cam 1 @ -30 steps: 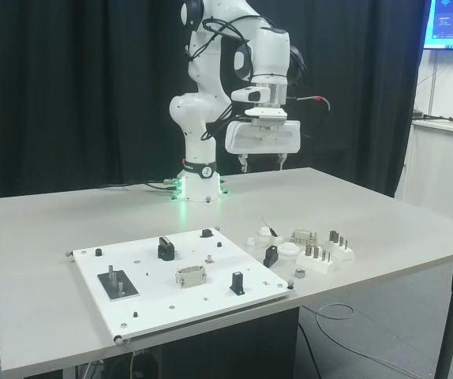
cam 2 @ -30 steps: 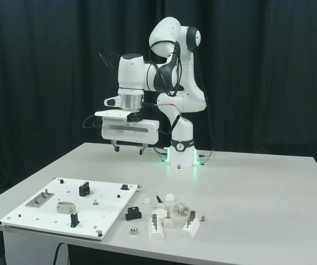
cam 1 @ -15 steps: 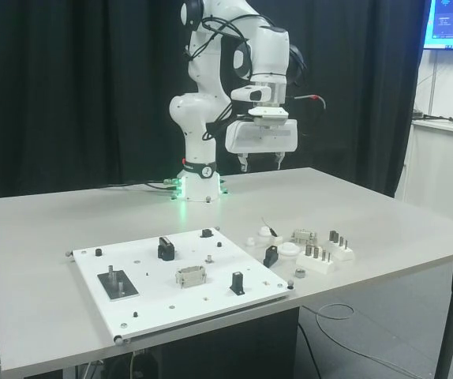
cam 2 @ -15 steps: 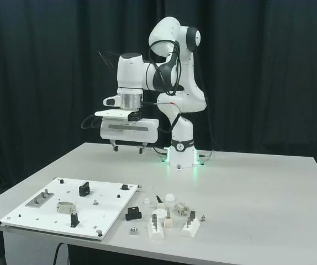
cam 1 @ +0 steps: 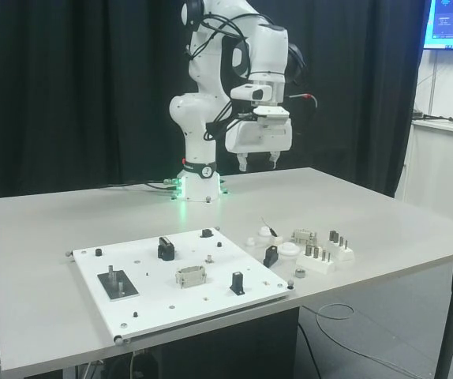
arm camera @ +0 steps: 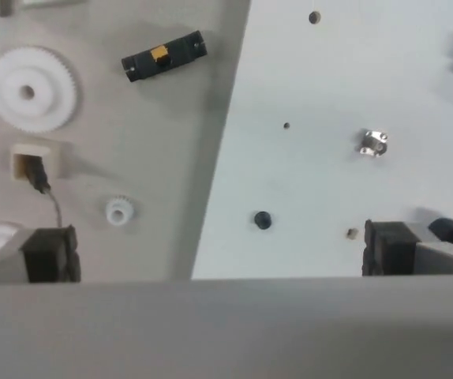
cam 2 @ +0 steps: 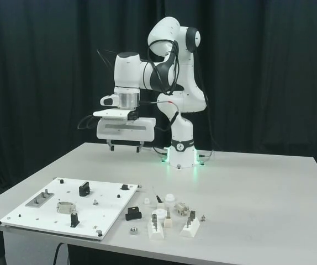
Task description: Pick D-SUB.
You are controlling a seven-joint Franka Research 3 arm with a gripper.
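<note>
A grey metal-shelled connector (cam 1: 301,235) lies among the loose parts to the right of the white board; it is also in the second room view (cam 2: 180,208). It looks like the D-SUB. A similar metal-framed socket (cam 1: 189,275) is mounted on the white board (cam 1: 144,304). My gripper (cam 1: 257,164) hangs high above the table, well behind both and touching nothing. It is open and empty, as the second room view shows (cam 2: 125,147). In the wrist view the black fingertips (arm camera: 49,254) stand far apart and the connector is not shown.
Loose parts beside the board: a large white gear (arm camera: 31,88), a small white gear (arm camera: 117,211), a black clip-like part (arm camera: 164,57), two white peg blocks (cam 1: 327,253) and a nut (cam 1: 299,273). The board carries black fixtures (cam 1: 165,248) and a grey plate (cam 1: 117,284).
The gripper has risen slightly and drifted sideways toward the board side of the table. It stays open. Nothing on the table has moved.
</note>
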